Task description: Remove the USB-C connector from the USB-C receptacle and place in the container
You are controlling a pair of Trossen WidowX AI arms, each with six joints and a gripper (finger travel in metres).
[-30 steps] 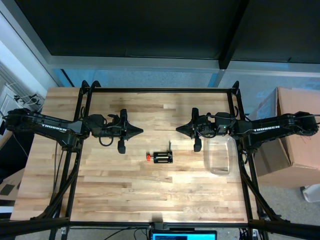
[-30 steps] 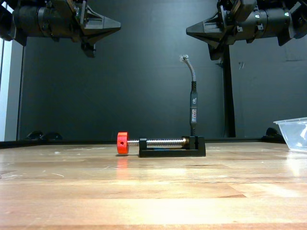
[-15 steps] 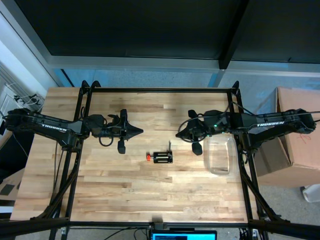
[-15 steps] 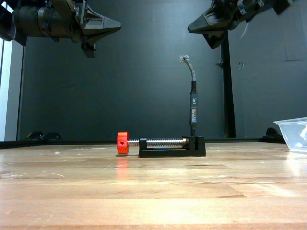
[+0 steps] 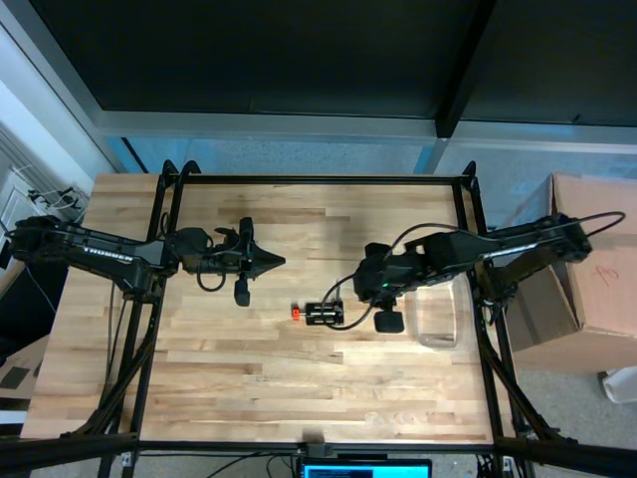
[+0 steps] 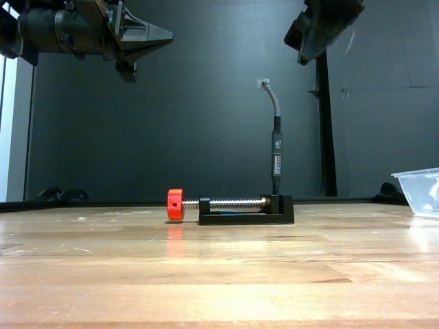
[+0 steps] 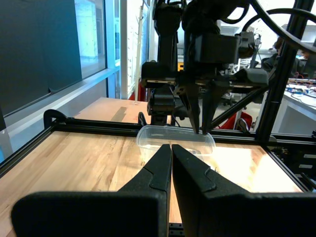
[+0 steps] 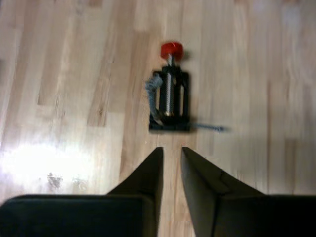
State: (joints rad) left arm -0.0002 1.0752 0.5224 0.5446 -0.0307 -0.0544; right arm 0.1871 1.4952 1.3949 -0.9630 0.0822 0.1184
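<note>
**Connector still plugged in, right claw poised above the clamp**

We see the USB-C connector (image 6: 277, 154) standing upright at the end of a small black bench clamp (image 6: 245, 210), the end away from its red knob (image 6: 175, 204). Its lower end goes down into the clamp body. We take it as seated there, though the USB-C receptacle itself is hidden from us. A short braided cable stub (image 6: 273, 96) curves up from the connector's top, and nothing touches it.

The right gripper (image 8: 171, 149) points down at the wooden table (image 5: 249, 368) just beside the clamp, on the connector's end. It hangs well above the connector in the low view. Its fingers (image 8: 148, 173) stand a narrow gap apart, with bare wood showing between them, and they hold nothing.

The left gripper (image 5: 282, 262) hangs high over the table, left of the clamp and well apart from it, pointing level toward the right arm. Its fingers (image 7: 160, 168) are pressed together on nothing.

The clear plastic container (image 5: 435, 342) sits on the table to the right of the clamp, beside the right arm.
</note>
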